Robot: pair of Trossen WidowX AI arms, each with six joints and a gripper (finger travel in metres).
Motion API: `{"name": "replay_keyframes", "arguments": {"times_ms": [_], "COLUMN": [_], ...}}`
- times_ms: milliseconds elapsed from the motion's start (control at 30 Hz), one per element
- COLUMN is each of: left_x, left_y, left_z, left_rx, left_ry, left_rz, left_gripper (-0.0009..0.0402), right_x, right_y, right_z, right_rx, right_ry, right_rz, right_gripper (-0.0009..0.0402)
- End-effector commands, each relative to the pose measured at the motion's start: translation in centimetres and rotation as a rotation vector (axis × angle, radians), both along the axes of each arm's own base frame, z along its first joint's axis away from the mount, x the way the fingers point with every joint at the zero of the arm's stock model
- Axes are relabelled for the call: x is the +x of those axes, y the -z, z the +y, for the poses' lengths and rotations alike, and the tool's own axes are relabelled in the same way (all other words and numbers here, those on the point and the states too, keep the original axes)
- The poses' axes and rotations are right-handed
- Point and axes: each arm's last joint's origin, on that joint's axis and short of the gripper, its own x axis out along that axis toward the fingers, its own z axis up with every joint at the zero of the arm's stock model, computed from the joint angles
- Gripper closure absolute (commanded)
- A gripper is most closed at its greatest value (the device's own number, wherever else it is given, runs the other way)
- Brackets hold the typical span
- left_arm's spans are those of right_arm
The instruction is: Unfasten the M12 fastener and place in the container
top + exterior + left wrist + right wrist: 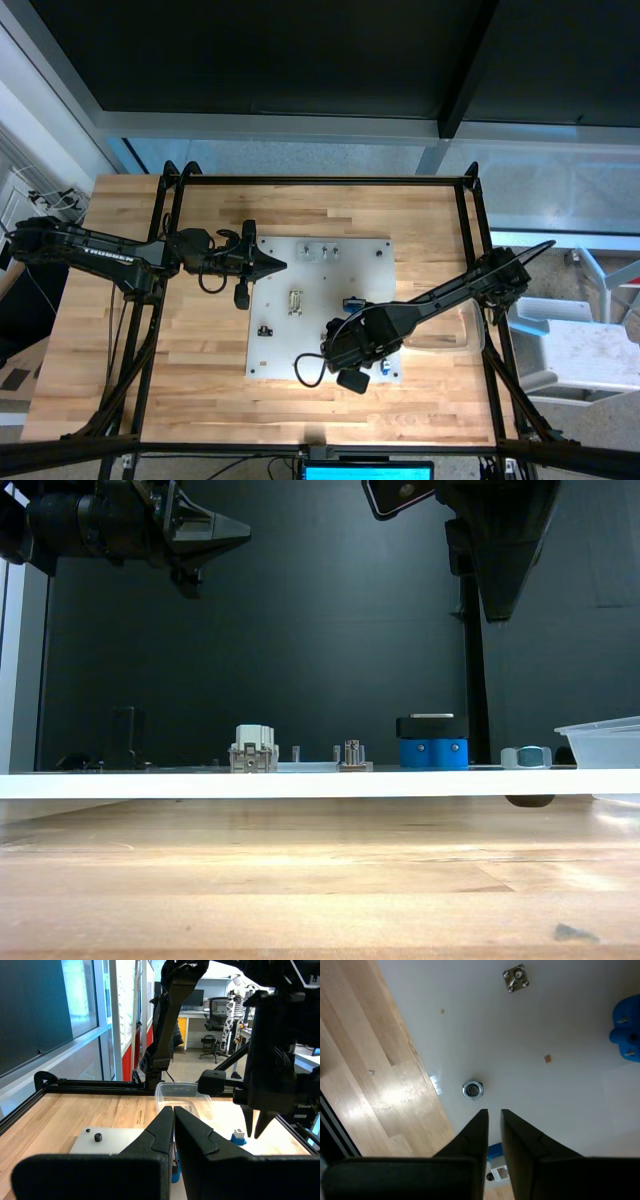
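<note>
The M12 fastener (472, 1089) is a small silver hex nut close to the white board's (280, 345) edge. In the low view the nut (527, 757) sits low on the board, apparently on its stud, with no ribs showing. My right gripper (494, 1112) hangs well above it, pointing down, its fingers a little apart and holding nothing; it also shows in the low view (497, 608) and in the high view (350, 352). The clear container (455, 335) lies just right of the board and looks empty. My left gripper (278, 265) hovers shut over the board's far left edge.
A blue connector (433, 750) and a grey connector (253, 752) stand on the board. A black post (98, 1137) stands at one board corner. A black frame rail (320, 181) rings the wooden table.
</note>
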Motion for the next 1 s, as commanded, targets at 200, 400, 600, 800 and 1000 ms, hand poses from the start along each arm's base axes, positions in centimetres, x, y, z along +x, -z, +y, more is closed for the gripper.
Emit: {"name": "replay_keyframes", "arguments": {"times_ms": [200, 400, 600, 800, 1000], "left_x": [0.0, 0.0, 0.0, 0.0, 0.0], "left_y": [0.0, 0.0, 0.0, 0.0, 0.0], "left_z": [0.0, 0.0, 0.0, 0.0, 0.0], "left_rx": [0.0, 0.0, 0.0, 0.0, 0.0], "left_ry": [0.0, 0.0, 0.0, 0.0, 0.0], "left_rz": [0.0, 0.0, 0.0, 0.0, 0.0], "left_gripper": [0.0393, 0.0393, 0.0393, 0.0393, 0.0393], "right_x": [0.4, 1.0, 1.0, 0.7, 0.7], "right_y": [1.8, 3.7, 4.4, 5.4, 6.3], "right_z": [1.2, 1.8, 1.9, 1.9, 1.8], "right_rx": [-0.011, -0.022, -0.024, -0.034, -0.043], "right_ry": [-0.041, -0.067, -0.099, -0.134, -0.137], "right_rz": [0.016, 0.033, 0.023, 0.031, 0.016], "right_gripper": [0.0247, 0.019, 0.0181, 0.0187, 0.0189]}}
